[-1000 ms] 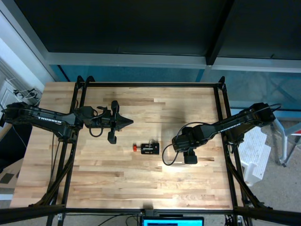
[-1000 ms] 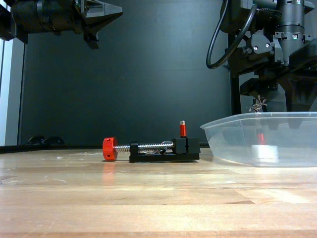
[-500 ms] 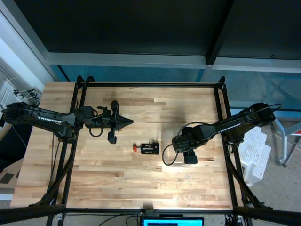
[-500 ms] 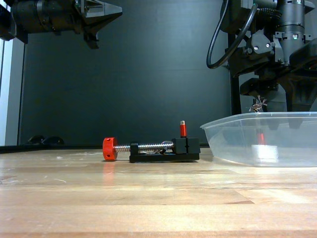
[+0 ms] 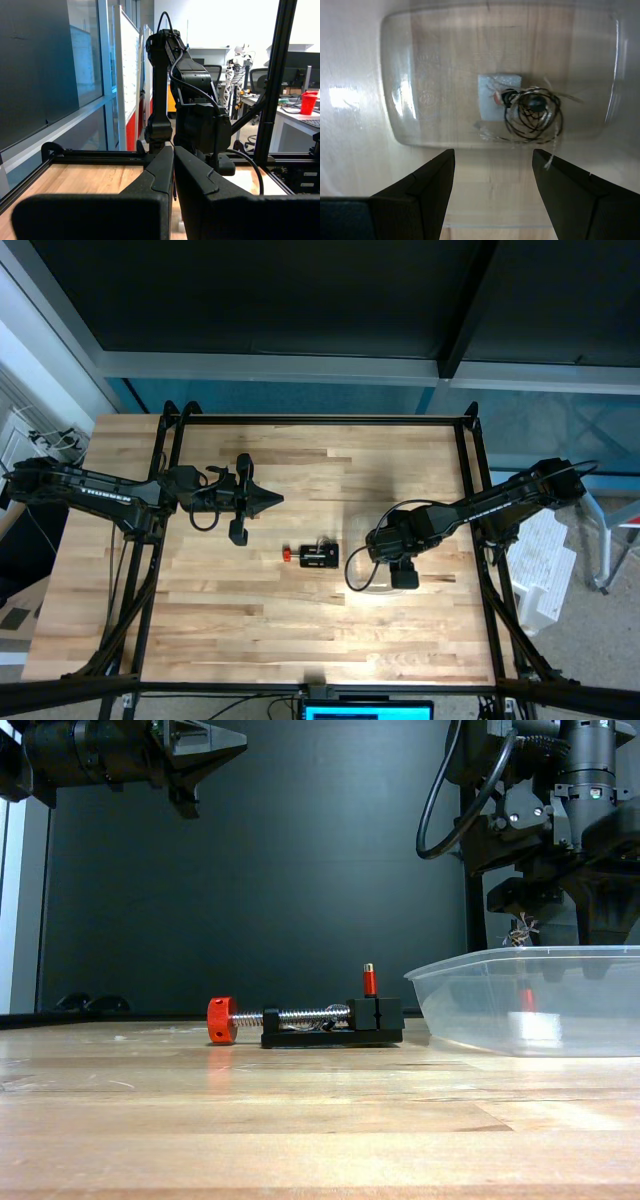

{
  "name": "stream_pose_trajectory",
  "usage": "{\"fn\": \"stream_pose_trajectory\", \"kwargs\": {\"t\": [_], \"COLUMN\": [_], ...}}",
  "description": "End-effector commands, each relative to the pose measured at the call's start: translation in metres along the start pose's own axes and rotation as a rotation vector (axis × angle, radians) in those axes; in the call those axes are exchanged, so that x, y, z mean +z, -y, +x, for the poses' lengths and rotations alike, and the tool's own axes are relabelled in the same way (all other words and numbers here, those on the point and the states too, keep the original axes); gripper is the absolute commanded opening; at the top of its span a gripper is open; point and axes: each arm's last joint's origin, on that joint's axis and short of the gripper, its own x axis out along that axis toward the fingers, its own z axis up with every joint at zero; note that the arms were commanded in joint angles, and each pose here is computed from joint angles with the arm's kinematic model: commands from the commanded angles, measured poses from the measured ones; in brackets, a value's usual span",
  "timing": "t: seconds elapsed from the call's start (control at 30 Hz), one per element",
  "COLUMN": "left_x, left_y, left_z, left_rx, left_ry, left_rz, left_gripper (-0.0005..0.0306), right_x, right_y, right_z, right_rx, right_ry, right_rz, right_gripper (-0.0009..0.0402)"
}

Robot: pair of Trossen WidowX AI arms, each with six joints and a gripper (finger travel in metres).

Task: Pick the rca connector and install on the hub

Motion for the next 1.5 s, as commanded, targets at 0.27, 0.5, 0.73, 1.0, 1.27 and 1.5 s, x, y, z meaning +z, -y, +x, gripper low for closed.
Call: {"fn": "stream_pose_trajectory", "kwargs": {"t": [0.27, 0.5, 0.73, 1.0, 1.27, 1.5], "left_x": [0.0, 0.0, 0.0, 0.0, 0.0, 0.0], "left_y": [0.0, 0.0, 0.0, 0.0, 0.0, 0.0], "left_z": [0.0, 0.0, 0.0, 0.0, 0.0, 0.0], "left_rx": [0.0, 0.0, 0.0, 0.0, 0.0, 0.0], "left_ry": [0.0, 0.0, 0.0, 0.0, 0.0, 0.0], "left_rz": [0.0, 0.0, 0.0, 0.0, 0.0, 0.0], "left_gripper": [0.0, 0.0, 0.0, 0.0, 0.0, 0.0], "right_x": [0.002, 0.002, 0.002, 0.006, 0.014, 0.021], "right_y": [-0.001, -0.001, -0.002, -0.002, -0.005, -0.006], "right_z": [-0.003, -0.003, -0.003, -0.006, -0.002, 0.009], "right_rx": [0.011, 0.011, 0.049, 0.021, 0.002, -0.026], "right_ry": [0.009, 0.009, -0.007, 0.023, 0.014, 0.007], "right_rz": [0.104, 0.104, 0.076, 0.044, 0.015, -0.005], "right_gripper": [0.0216, 0.0216, 0.0216, 0.0216, 0.0216, 0.0216]}}
